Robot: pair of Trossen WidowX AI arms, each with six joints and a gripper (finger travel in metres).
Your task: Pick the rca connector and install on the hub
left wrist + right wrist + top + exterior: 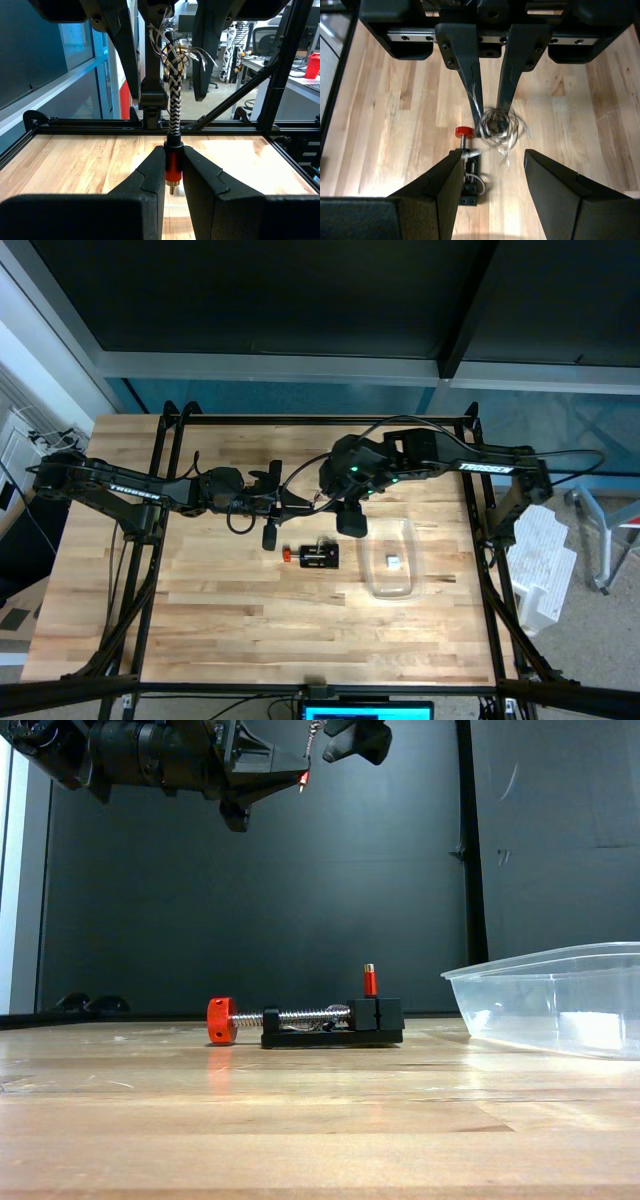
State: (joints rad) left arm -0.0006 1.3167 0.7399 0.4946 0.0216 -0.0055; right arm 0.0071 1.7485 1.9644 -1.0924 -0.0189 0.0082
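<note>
Rca connector, red-sleeved with a braided cable, sits pinched tip-down between the jaws of the left gripper, high above the surface. Below and slightly right, the hub lies on the wood. The right gripper hangs overhead, jaws spread either side of the cable's frayed end.

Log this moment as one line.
left tool: shut on plug, above table | right tool: open, raised near plug | hub: on table, plug not installed
</note>
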